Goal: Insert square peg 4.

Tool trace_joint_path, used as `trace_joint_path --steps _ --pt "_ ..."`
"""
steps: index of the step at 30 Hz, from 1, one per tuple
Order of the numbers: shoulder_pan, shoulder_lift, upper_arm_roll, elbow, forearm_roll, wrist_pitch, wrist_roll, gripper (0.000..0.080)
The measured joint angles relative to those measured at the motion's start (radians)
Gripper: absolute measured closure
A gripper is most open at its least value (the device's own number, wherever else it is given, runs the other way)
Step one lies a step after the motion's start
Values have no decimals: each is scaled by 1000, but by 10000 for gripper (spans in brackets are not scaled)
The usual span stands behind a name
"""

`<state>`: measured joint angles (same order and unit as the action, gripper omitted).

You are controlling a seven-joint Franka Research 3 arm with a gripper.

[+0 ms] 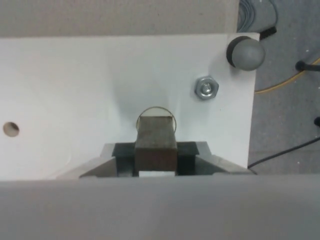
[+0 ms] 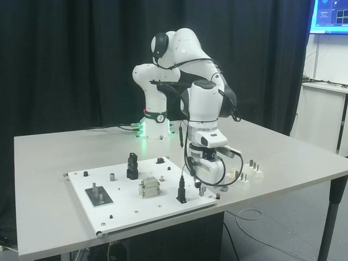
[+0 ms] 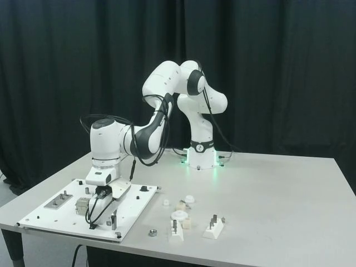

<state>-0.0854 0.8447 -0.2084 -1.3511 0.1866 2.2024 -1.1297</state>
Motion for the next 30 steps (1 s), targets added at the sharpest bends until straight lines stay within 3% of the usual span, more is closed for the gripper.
trace_joint_path --steps 15,16,27,28,30 --pt "0 0 -6 3 23 -8 79 649" --pt "0 0 -6 5 23 -9 79 489" --pt "1 0 -6 69 23 -69 81 489" --pt "2 0 -7 78 23 -80 82 32" --pt "2 0 -8 95 23 -100 87 32"
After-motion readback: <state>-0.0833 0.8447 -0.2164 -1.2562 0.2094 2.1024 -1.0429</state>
